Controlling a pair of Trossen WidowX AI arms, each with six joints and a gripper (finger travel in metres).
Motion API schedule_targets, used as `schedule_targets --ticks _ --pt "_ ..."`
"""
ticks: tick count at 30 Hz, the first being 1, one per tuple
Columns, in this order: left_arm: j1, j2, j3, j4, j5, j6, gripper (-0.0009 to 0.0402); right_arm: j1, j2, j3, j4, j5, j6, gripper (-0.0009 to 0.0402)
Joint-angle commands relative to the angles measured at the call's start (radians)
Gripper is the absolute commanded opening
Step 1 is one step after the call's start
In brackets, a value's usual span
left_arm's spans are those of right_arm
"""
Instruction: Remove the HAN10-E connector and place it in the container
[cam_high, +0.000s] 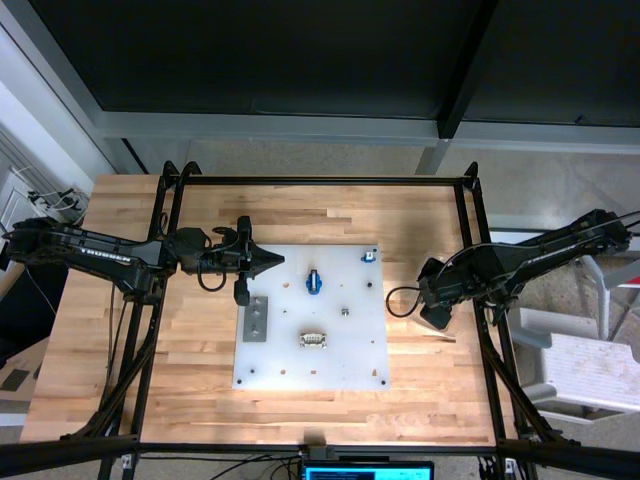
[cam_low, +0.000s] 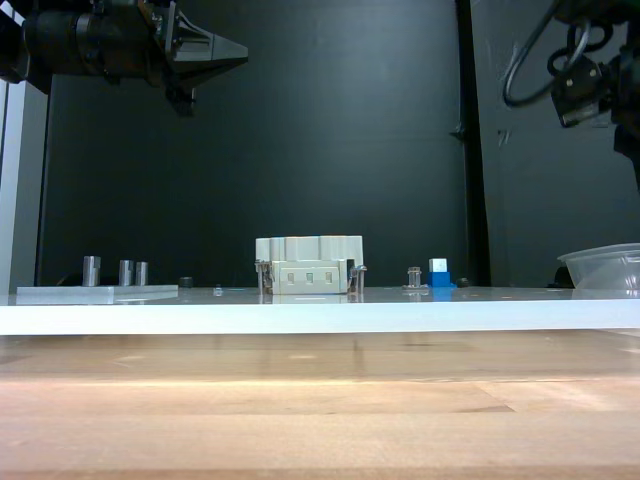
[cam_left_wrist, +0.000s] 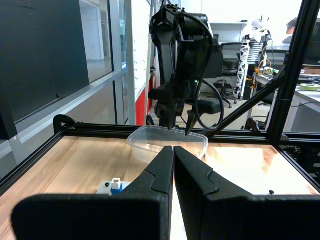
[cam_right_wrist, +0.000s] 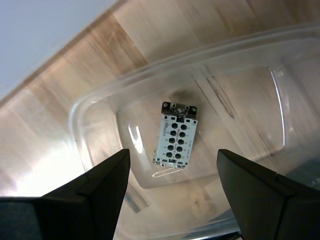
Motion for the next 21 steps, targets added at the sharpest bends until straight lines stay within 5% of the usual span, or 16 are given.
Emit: schedule_targets --ticks 1,21 --pt "0.000 0.000 0.000 0.000 0.000 0.000 0.0000 0.001 0.000 0.027 -0.034 0.001 -0.006 0.0243" --pt "0.000 0.000 0.000 0.000 0.000 0.000 0.0000 0.005 0.000 0.062 -0.066 0.000 -0.009 0.0243"
